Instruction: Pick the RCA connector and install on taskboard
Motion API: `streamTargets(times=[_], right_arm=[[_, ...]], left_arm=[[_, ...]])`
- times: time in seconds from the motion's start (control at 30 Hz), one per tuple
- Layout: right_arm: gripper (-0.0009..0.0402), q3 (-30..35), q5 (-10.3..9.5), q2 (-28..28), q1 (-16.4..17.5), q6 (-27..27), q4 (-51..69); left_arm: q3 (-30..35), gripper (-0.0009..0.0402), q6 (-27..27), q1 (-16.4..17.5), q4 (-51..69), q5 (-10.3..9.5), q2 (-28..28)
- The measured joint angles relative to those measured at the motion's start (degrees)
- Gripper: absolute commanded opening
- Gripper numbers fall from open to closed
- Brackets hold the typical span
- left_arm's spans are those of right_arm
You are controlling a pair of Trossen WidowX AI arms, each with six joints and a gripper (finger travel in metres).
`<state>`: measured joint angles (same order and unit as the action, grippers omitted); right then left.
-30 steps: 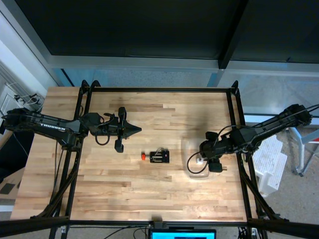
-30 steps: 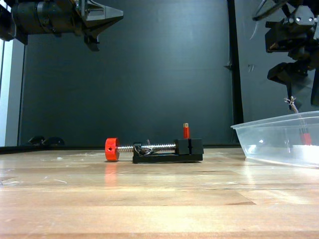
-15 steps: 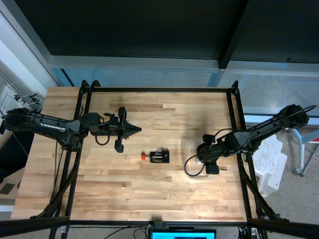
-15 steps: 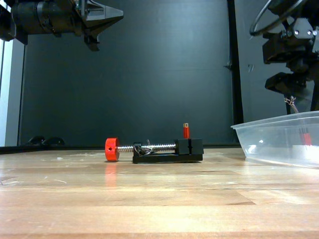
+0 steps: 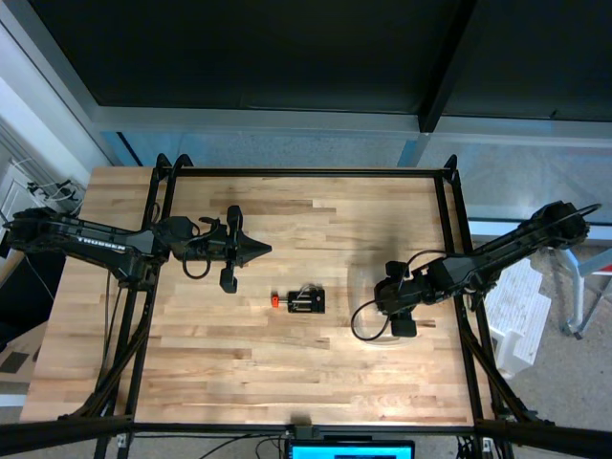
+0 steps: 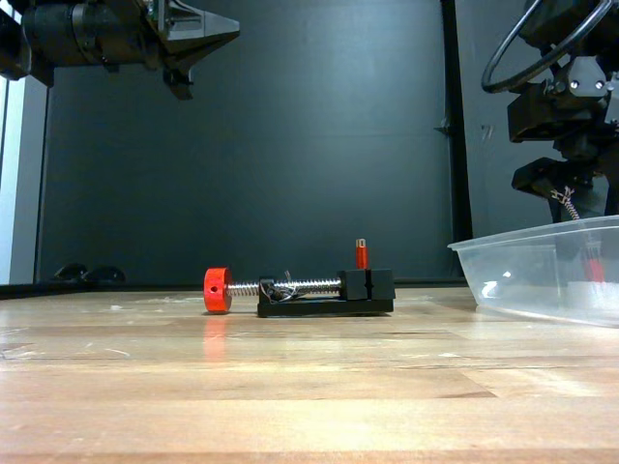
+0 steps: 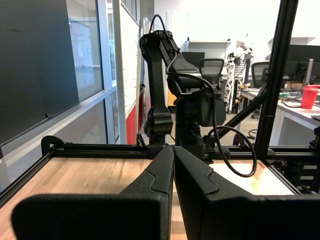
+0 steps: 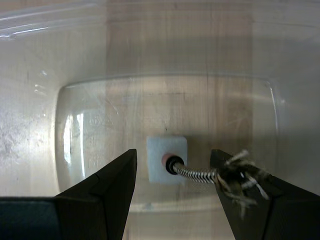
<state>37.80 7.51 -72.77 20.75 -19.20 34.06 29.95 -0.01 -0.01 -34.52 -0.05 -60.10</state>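
Note:
The RCA connector [image 8: 175, 166] lies in the clear plastic tray [image 8: 90, 100], its reddish end stuck in a small white foam cube [image 8: 166, 156], with a braided cable ending in frayed strands. My right gripper [image 8: 172, 151] hangs open just above it, one finger on each side, touching nothing. From table height the connector [image 6: 588, 266] shows red through the tray wall under the right gripper [image 6: 575, 193]. The taskboard [image 5: 304, 300], a black block with a red stub, sits mid-table and also shows in the low view [image 6: 324, 293]. My left gripper [image 5: 263, 250] hovers shut, high over the left half, empty.
The tray [image 6: 542, 271] stands on the wooden table to the right of the taskboard. A black metal frame [image 5: 306, 173] borders the table. A loop of cable [image 5: 363, 320] hangs from the right arm near the tray.
The right arm has shifted left and sunk lower over the tray, bringing its open fingers closer to the connector. The left arm and the taskboard have not moved.

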Motion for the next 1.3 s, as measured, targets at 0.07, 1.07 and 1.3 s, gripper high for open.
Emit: streamTargets(times=[0.07, 1.07, 1.3], right_arm=[[0.0185, -0.24, 0.00, -0.35, 0.00, 0.02, -0.22], [0.0084, -0.72, 0.44, -0.83, 0.00, 0.17, -0.37], [0.0052, -0.90, 0.52, -0.83, 0.00, 0.17, -0.70]], left_arm=[[-0.02, 0.0000, 0.00, 0.00, -0.02, 0.02, -0.02], [-0.02, 0.0000, 0.00, 0.00, -0.02, 0.00, -0.02], [0.00, 0.0000, 0.02, 0.00, -0.02, 0.00, -0.02]])
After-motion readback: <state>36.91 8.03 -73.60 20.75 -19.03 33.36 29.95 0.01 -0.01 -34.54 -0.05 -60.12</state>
